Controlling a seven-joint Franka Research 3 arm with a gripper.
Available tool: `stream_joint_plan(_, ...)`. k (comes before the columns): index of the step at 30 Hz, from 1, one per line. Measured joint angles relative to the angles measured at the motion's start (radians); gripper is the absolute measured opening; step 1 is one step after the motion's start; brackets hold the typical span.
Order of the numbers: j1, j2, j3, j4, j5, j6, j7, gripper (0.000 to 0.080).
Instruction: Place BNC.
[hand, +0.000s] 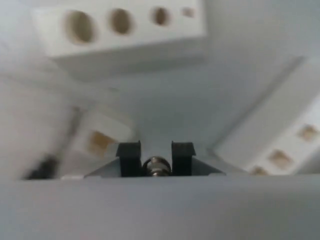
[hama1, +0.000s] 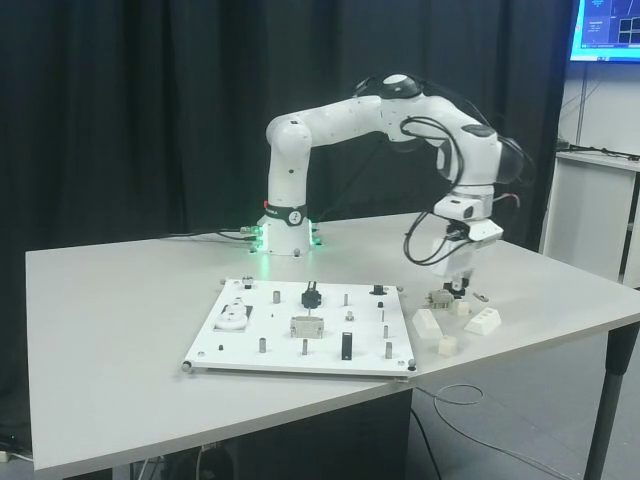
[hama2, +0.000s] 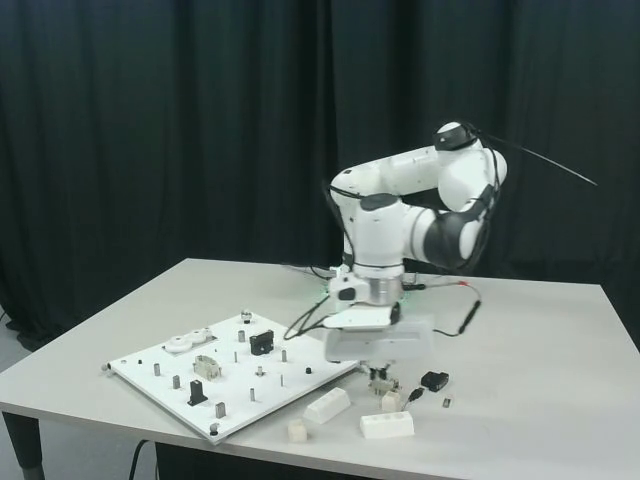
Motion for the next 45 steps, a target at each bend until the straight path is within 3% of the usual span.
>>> stream_joint_plan(13, 0.073, 0.000, 0.052, 0.064, -0.024, 0.048, 0.246, 0.0126)
stream_joint_plan(25, 0.090, -0.004, 0.110, 0.125, -0.025, 0.111, 0.394, 0.0126)
stream_joint_plan(45, 0.091, -0.004, 0.189, 0.164, -0.053, 0.187, 0.481, 0.0126)
